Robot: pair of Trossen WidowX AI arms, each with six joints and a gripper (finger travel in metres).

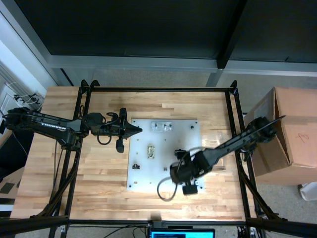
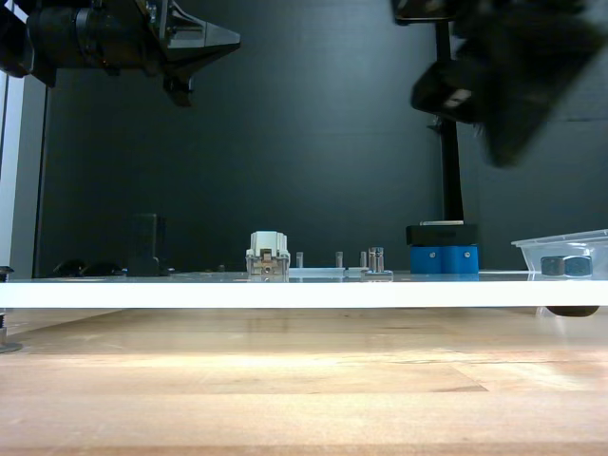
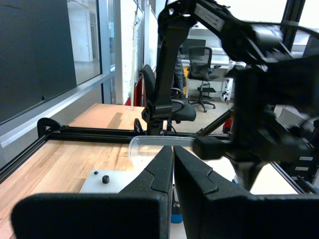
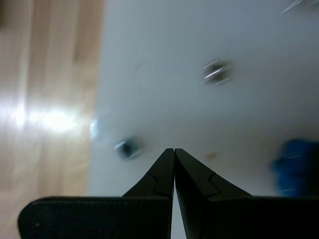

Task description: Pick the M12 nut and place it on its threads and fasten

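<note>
**Two arms poised over the white task board (image 1: 173,144) on the wooden counter (image 1: 94,188).**

The left tool (image 1: 139,130) hangs at the board's far left edge, pointing inward. Its fingers are clenched on nothing. In the low view it rides high, with open air between it and the board's face.

A white connector (image 1: 150,151) stands left of the board's middle. A blue block (image 2: 443,258) stands toward the board's right.

The right tool (image 1: 182,173) is over the board's near right part, close to its near edge. In the low view it is raised well above the board. Its fingers are pressed together and grasp nothing.

Below it, just inside the board's edge, its wrist view shows a small blurred grey ring with a dark centre (image 4: 127,148), off to one side of the tips.

A clear tray (image 2: 560,249) sits at the board's right edge, and a dark hexagonal piece (image 2: 565,266) shows at its wall. In the high view the arm hides the stud. It cannot be told whether the ring or the hexagonal piece is the M12 nut, or whether the nut is on its stud.

A cardboard box (image 1: 292,134) stands beyond the counter, to the board's right.
</note>
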